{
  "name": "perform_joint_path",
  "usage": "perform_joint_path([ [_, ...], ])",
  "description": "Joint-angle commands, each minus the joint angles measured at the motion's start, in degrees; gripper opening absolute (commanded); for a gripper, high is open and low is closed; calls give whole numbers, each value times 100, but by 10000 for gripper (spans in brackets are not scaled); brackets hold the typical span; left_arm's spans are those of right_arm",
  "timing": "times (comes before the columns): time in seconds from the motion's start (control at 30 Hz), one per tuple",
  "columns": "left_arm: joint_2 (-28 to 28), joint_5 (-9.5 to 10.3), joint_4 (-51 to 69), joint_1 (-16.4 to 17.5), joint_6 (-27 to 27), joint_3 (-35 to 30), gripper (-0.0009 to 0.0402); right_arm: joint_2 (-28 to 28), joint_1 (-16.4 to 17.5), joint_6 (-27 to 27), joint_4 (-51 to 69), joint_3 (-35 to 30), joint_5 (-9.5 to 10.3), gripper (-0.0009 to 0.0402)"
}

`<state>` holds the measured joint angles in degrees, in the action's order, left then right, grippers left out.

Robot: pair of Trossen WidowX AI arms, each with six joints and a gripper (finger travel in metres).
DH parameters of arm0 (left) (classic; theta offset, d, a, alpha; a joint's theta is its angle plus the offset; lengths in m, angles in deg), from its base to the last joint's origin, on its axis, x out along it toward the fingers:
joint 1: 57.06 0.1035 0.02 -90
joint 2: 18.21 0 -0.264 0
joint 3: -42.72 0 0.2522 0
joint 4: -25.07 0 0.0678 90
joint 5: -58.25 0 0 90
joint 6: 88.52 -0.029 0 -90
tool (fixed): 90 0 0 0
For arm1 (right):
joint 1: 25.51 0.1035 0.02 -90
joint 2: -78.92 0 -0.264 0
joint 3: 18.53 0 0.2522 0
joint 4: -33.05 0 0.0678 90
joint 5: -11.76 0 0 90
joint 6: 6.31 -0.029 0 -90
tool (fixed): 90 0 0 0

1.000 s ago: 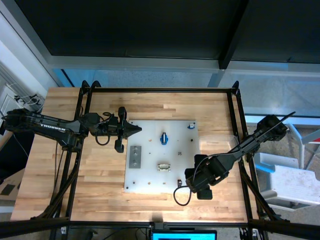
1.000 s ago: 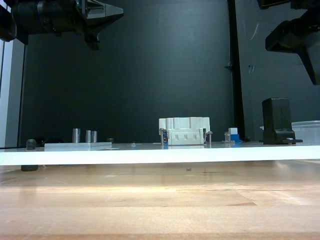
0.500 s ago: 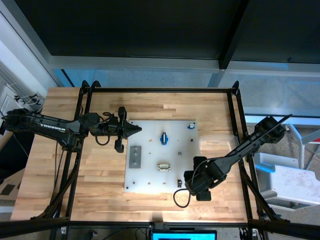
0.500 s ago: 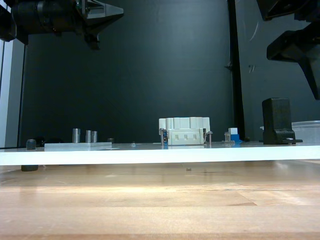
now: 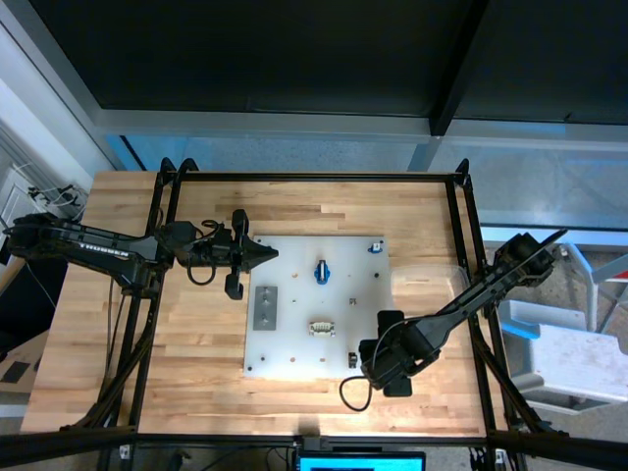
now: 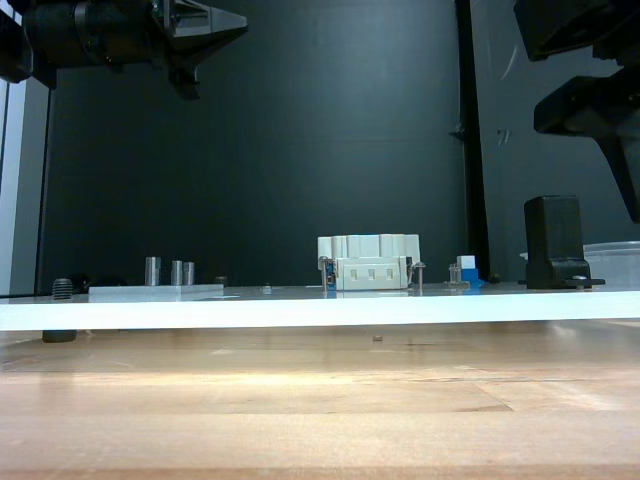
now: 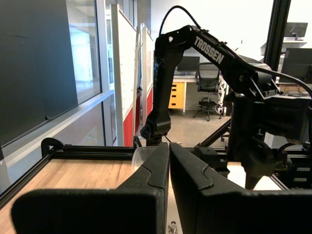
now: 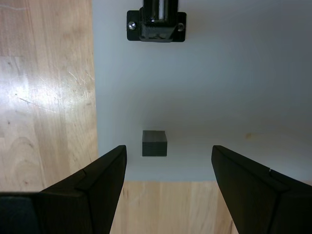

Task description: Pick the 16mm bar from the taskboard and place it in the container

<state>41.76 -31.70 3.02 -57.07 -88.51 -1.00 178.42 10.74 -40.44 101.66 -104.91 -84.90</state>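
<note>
Pale wood planks make up the bench point(image 5: 196, 343), with dark glass behind it and a black frame round its edges. Toward the bench's left edge the left tool point(image 5: 267, 253) hangs high in the air, its fingers pressed together on nothing. I judge it idle and held clear so the other arm has room.

In the bench's middle lies the taskboard point(image 5: 294, 334), carrying the grey block point(image 5: 265, 306), the blue knob point(image 5: 322, 271) and, nearer the bench's near edge, the small black piece point(image 5: 352, 358).

The right tool point(image 5: 385, 361) hovers above the taskboard's near right corner, fingers spread wide and pointing down. In its wrist view they straddle a tiny grey piece that I take to be the 16mm bar point(image 8: 154, 143). It sits on the board close to the board's edge, apart from the black piece, untouched. The wide spread looks meant for coming down around it.

Toward the bench's right edge, just beside the taskboard, the clear container point(image 5: 427, 280) waits.
</note>
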Motion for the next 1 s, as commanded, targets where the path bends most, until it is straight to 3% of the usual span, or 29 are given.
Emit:
perform_joint_path([
  [0.03, 2, -2, 0, 0, 0, 0, 0, 37, 13, 0, -57, 28, -2, 243],
  [0.4, 2, -2, -2, 0, 0, 0, 0, 37, 31, -15, -463, 356, 0, 243],
  [0.57, 2, -2, -2, 2, 0, 0, 0, 122, 46, -9, -490, 374, -136, 243],
  [0.8, 2, -2, -2, 2, 0, 0, 0, 162, 55, -11, -570, 382, -131, 242],
  [1.0, 2, -2, 0, 2, 0, 0, 0, 162, 57, -13, -570, 382, -105, 211],
])
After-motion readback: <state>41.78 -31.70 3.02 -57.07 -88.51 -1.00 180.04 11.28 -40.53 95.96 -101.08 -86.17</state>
